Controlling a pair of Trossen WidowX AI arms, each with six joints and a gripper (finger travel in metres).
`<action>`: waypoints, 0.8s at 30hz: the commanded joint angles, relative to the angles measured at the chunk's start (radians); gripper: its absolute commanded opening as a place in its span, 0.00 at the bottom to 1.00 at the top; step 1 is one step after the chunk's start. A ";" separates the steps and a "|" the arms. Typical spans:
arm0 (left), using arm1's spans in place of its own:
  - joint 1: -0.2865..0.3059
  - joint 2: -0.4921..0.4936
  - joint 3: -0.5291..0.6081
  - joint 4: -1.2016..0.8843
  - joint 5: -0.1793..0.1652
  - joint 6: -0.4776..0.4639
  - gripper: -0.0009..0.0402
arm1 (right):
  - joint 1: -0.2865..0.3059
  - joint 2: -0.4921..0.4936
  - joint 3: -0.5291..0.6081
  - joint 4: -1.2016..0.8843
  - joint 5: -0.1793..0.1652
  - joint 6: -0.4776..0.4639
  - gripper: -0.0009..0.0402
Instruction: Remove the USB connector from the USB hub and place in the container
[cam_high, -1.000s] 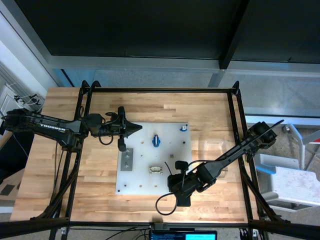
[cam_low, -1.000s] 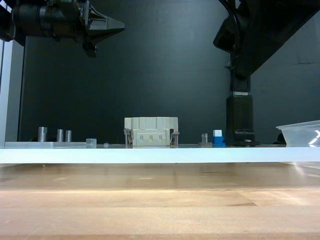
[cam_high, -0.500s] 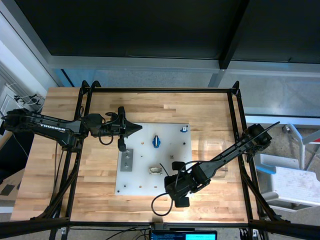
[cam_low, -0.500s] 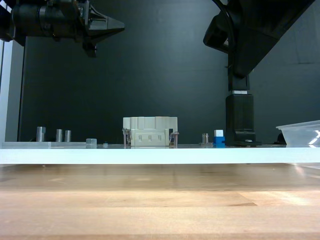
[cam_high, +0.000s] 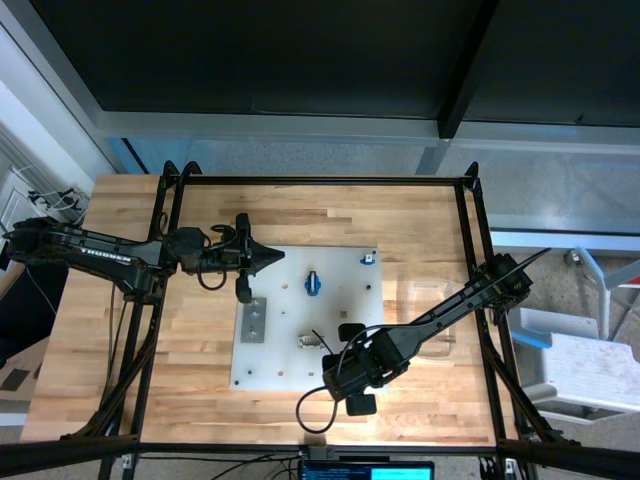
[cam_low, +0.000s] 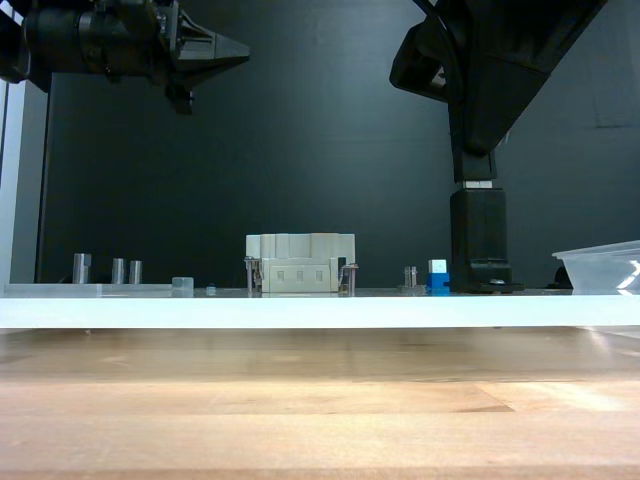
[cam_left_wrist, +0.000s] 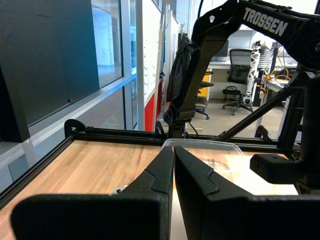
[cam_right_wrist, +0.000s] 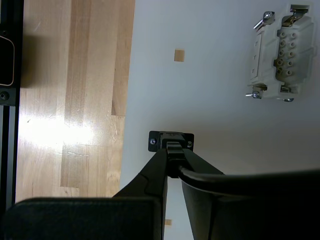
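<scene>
The right gripper (cam_right_wrist: 173, 158) is down at the near edge of the white board (cam_high: 280, 330), lower centre of the high view. Its fingers (cam_right_wrist: 150, 172) pinch the plug of the USB connector (cam_right_wrist: 172, 147), which sits in the small black hub (cam_right_wrist: 188, 140) on the board. The black cable curls in a loop over the worktop (cam_high: 200, 370) just past the board's near edge. A grey multi-pin socket (cam_right_wrist: 277, 50) is fixed to the board near the hub.

The container (cam_high: 412, 292) stands on the worktop just beside the board's right edge, right of centre in the high view and at the far right in the low view. It is well apart from the connector.

The left gripper (cam_high: 272, 257) hangs raised over the board's far left corner, at the upper left of the low view. It points toward the right, with its fingers (cam_left_wrist: 162, 167) pressed together on nothing. A blue clip (cam_high: 312, 282) sits on the board to its right.
</scene>
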 joint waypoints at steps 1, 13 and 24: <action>0.000 0.000 0.000 0.000 0.000 0.000 0.02 | 0.000 0.000 -0.001 -0.005 -0.001 0.007 0.02; 0.000 0.000 0.000 0.000 0.000 0.000 0.02 | 0.023 -0.074 -0.102 0.079 0.064 0.045 0.02; 0.000 0.000 0.000 0.000 0.000 0.000 0.02 | 0.042 -0.163 -0.235 0.201 0.112 0.070 0.02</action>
